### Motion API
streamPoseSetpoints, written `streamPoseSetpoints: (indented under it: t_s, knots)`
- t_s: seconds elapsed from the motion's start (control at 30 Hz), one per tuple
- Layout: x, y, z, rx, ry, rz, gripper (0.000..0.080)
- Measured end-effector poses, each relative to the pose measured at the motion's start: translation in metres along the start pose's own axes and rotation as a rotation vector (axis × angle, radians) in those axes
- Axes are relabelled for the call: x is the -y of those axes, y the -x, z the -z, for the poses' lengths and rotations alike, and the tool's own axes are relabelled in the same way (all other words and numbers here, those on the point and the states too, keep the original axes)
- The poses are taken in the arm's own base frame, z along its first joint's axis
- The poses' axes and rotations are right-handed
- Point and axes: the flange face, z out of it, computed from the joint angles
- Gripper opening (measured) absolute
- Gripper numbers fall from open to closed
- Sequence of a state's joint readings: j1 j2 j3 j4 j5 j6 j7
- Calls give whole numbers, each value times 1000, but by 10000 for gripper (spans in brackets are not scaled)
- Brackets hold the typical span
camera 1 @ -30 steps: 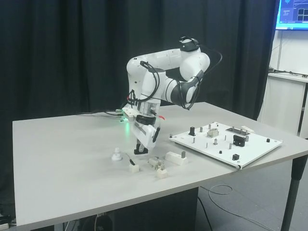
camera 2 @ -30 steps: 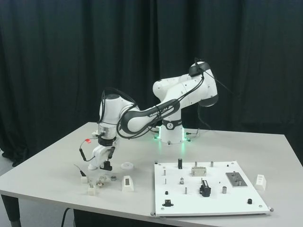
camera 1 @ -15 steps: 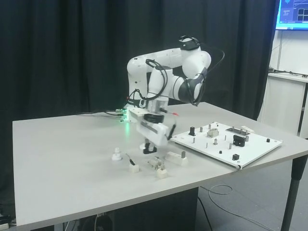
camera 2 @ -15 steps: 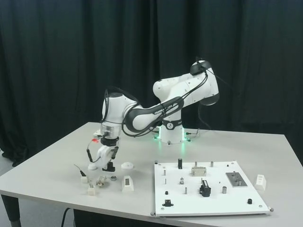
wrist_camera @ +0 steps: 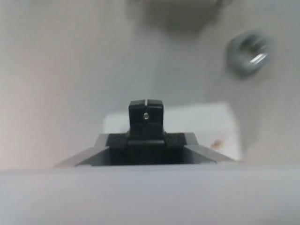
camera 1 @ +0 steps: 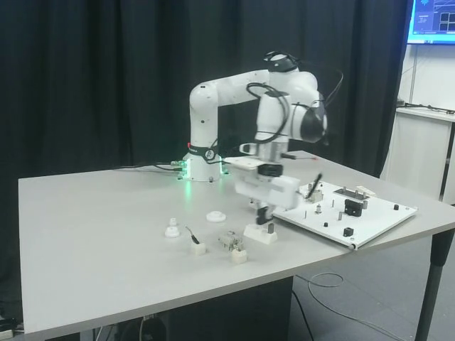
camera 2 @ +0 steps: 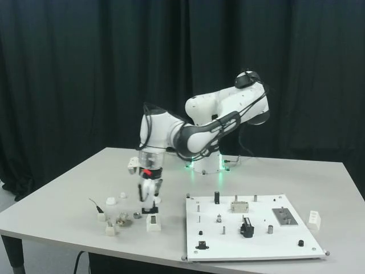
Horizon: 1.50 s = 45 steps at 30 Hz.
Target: Insert D-SUB.
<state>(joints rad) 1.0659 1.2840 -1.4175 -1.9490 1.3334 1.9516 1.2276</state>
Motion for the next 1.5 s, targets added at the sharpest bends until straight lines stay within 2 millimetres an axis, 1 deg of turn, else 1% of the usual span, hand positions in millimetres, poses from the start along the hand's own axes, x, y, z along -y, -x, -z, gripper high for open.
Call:
streamPoseSetpoints:
  t_s: [0.2,0.4,0.6,0.77,0.97,1.13,1.3,1.4,1.5]
  knots:
    - [-6,47,9,18,-16,85,154]
    - [-18,91,19,34,-27,168,154]
    - [-35,129,32,44,-29,246,154]
    - [-53,159,42,34,-13,319,154]
    - [-79,191,54,19,-5,403,154]
    - [-100,213,60,1,-4,488,154]
    - [-117,231,65,-6,-13,625,154]
    - [-125,239,67,-6,-27,721,154]
    - [-131,247,70,-8,-42,776,154]
